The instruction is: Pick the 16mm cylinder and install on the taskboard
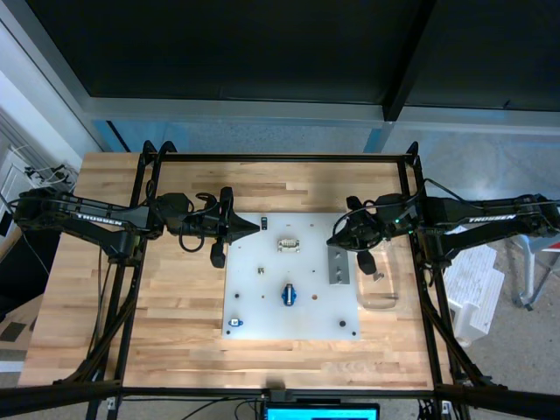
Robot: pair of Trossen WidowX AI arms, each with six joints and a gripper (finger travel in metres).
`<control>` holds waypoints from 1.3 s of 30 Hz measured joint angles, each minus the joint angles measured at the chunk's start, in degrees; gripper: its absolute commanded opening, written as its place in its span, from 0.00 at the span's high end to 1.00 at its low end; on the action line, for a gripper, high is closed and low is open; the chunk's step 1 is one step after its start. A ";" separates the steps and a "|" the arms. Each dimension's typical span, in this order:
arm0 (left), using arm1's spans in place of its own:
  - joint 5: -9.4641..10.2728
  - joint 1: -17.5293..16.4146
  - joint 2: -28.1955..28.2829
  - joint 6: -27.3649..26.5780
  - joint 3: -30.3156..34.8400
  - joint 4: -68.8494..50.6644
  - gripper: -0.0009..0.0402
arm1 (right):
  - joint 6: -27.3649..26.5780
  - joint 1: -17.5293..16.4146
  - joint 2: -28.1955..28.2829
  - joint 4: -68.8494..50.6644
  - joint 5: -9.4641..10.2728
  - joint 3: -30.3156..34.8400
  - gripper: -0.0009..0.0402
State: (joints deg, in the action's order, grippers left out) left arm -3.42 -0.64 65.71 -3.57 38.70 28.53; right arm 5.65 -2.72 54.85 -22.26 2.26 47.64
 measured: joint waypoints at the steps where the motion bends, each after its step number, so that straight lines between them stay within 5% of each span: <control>1: 0.00 0.00 -0.02 0.00 0.00 0.02 0.98 | 0.02 -0.31 0.00 -2.21 -1.27 0.37 0.98; 8: -0.02 0.00 0.00 0.00 0.00 0.00 0.98 | 1.31 -3.23 0.00 -14.60 -5.73 2.78 0.98; 24: 0.00 -0.02 -0.02 0.00 0.00 0.00 0.98 | 6.40 -8.66 -0.15 -35.93 -5.79 3.08 0.97; 28: 0.00 -0.02 -0.02 0.00 0.02 0.00 0.98 | 7.41 -10.80 -0.15 -39.23 -6.23 3.08 0.89; 33: -0.02 -0.02 -0.02 0.00 0.00 0.02 0.98 | 10.75 -14.47 -0.15 -41.86 -9.60 3.08 0.76; 39: 0.00 -0.02 0.00 0.00 0.02 0.00 0.98 | 13.57 -18.14 -0.15 -42.40 -10.08 1.70 0.59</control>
State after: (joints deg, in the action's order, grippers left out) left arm -3.42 -0.67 65.71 -3.57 38.72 28.53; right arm 19.22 -20.86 54.70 -64.66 -7.81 49.34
